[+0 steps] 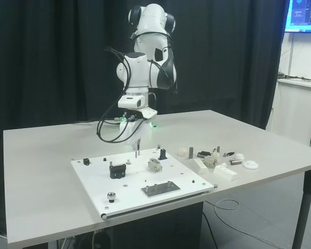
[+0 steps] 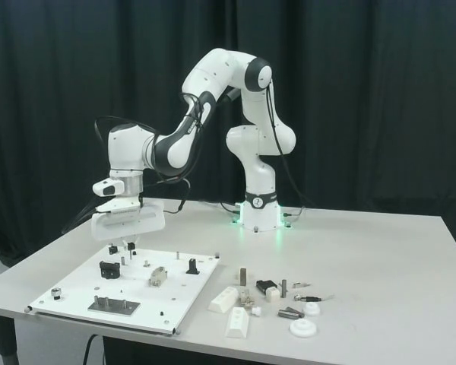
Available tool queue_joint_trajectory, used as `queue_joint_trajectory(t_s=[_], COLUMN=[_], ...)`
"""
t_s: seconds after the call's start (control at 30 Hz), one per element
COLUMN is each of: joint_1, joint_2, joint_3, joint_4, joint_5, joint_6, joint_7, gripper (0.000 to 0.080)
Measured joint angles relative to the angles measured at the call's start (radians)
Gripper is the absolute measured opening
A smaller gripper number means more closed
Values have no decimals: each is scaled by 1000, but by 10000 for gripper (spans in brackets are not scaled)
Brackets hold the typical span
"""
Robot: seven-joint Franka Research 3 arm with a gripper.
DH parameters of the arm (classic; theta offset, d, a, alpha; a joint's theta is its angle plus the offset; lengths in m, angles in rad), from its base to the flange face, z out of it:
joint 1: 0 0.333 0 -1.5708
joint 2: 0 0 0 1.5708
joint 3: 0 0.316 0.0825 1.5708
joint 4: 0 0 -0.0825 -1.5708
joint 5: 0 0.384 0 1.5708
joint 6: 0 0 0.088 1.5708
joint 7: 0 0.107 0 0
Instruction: Place square peg 1.
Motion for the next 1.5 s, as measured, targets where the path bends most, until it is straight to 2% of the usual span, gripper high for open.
queue_joint_trajectory(t_s=[0.43,1.5], joint_1=[4,4], joint_2=[-3,-3], joint_3=[-2,-2], joint_4=[0,0], joint_5=[-22,-23], joint_6=[-2,-2], joint_7=[18,23], gripper=[21,21])
